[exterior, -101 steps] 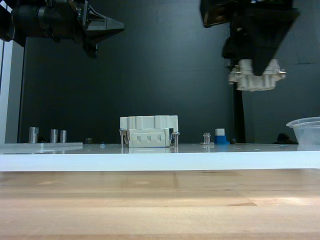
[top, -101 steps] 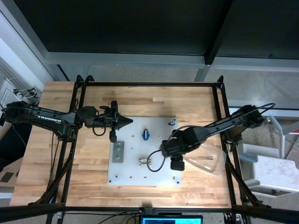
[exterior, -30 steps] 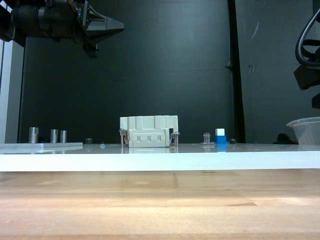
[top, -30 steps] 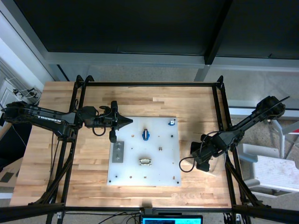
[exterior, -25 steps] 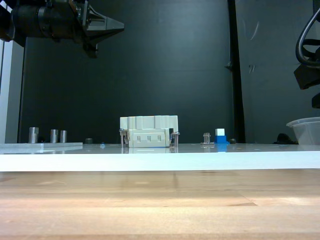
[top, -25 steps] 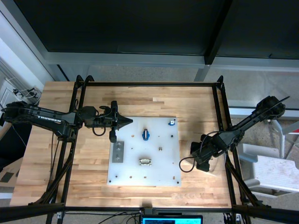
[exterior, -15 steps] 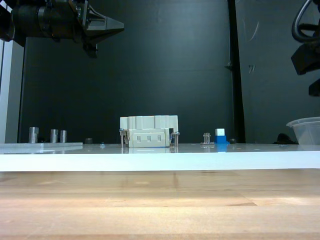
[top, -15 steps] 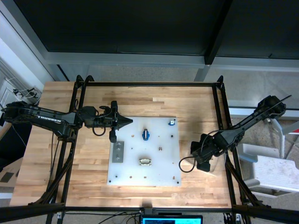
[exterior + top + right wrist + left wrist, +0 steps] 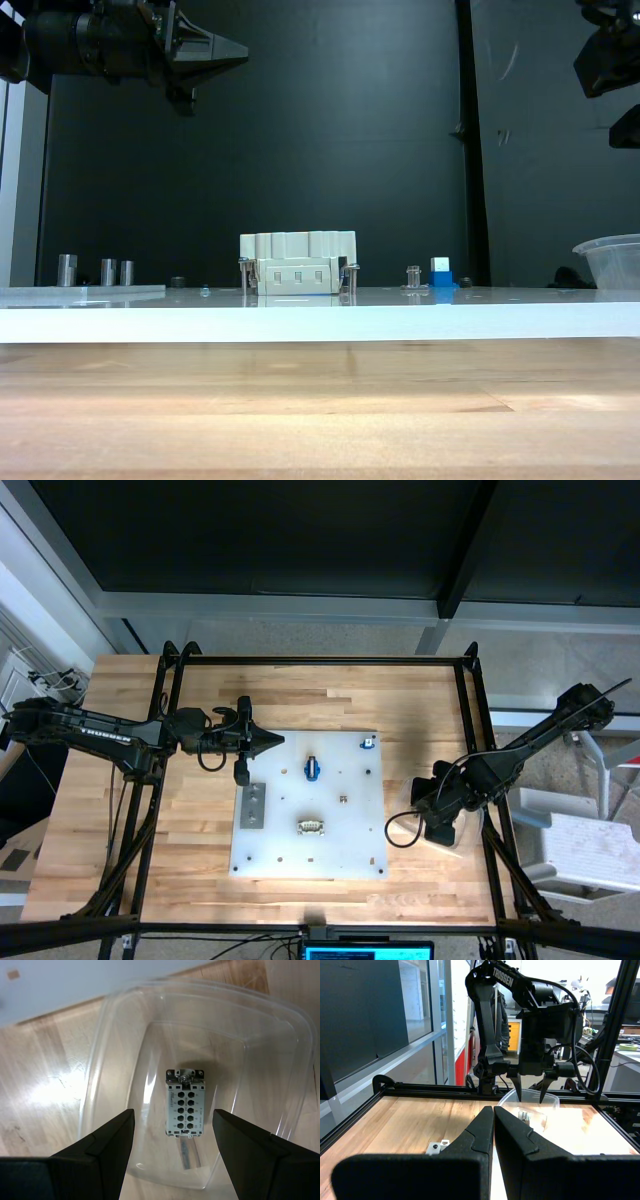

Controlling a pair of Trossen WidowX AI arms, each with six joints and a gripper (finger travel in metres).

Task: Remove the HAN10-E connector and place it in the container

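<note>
The HAN10-E connector (image 9: 185, 1103), grey with a pale pin face up, lies flat on the floor of the clear container (image 9: 115, 1060). My right gripper (image 9: 173, 1112) hangs open straight above it, holding nothing, with one finger on either side of the connector. From above, the right gripper (image 9: 440, 818) is off the board's right edge and covers most of the container (image 9: 462, 832). The left wrist view shows the connector (image 9: 524, 1116) inside the container (image 9: 540, 1110). My left gripper (image 9: 275, 741) is shut and hovers over the board's far left corner.
The white board (image 9: 300, 852) carries a pale connector base (image 9: 311, 826), a blue upright piece (image 9: 311, 769), a flat grey plate with holes (image 9: 252, 806) and a small blue-white part (image 9: 367, 744). A black frame rail (image 9: 478, 740) runs close behind the right arm.
The right gripper carried the connector from over the board to the container and let it go. In the last second it has risen above the tub. The left arm stayed still.
</note>
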